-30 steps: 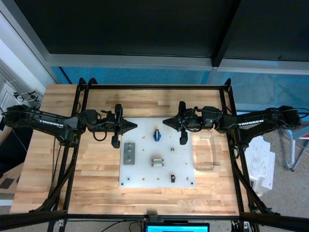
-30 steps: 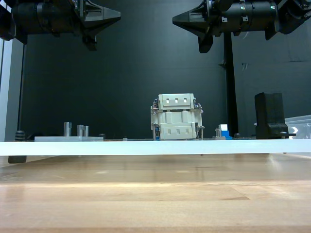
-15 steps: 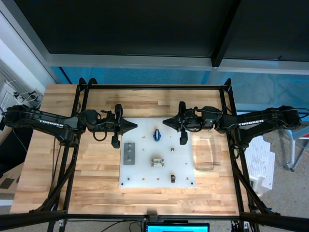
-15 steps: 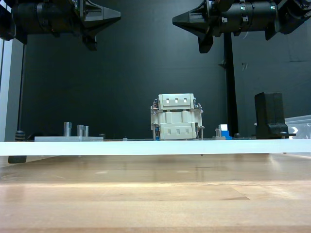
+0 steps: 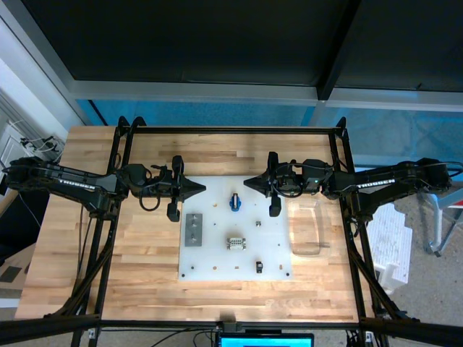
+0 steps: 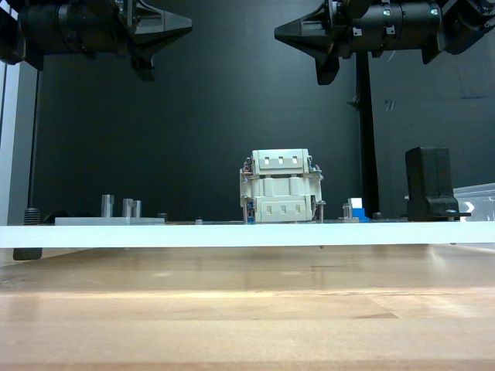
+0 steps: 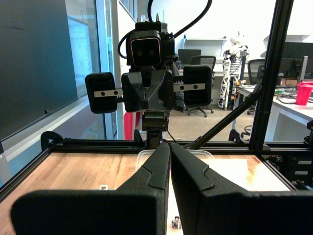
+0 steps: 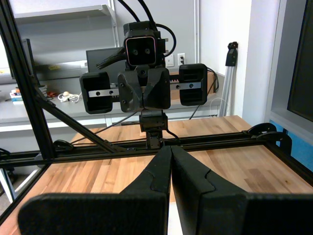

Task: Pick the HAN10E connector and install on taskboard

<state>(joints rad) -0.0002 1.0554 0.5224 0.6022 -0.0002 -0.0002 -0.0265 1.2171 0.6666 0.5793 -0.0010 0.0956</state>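
Observation:
The HAN10E connector [image 5: 234, 243] is a small pale beige block standing upright on the white taskboard [image 5: 217, 262], near its middle; in the low view the connector [image 6: 281, 188] rises from the board's edge [image 6: 232, 234]. My left gripper [image 5: 203, 188] hangs shut high over the board's far left corner, holding nothing. My right gripper [image 5: 246, 183] hangs shut over the far edge, facing the left one, also holding nothing. Both are well above and behind the connector. In the wrist views the left gripper [image 7: 169, 145] and the right gripper [image 8: 171, 147] have their fingers pressed together.
On the board are a grey metal block [image 5: 194, 229] at the left, a blue knob [image 5: 235, 201] at the back and a black fitting [image 5: 260, 267] at the front. A clear plastic tray [image 5: 307, 228] lies right of the board. A black frame rings the table.

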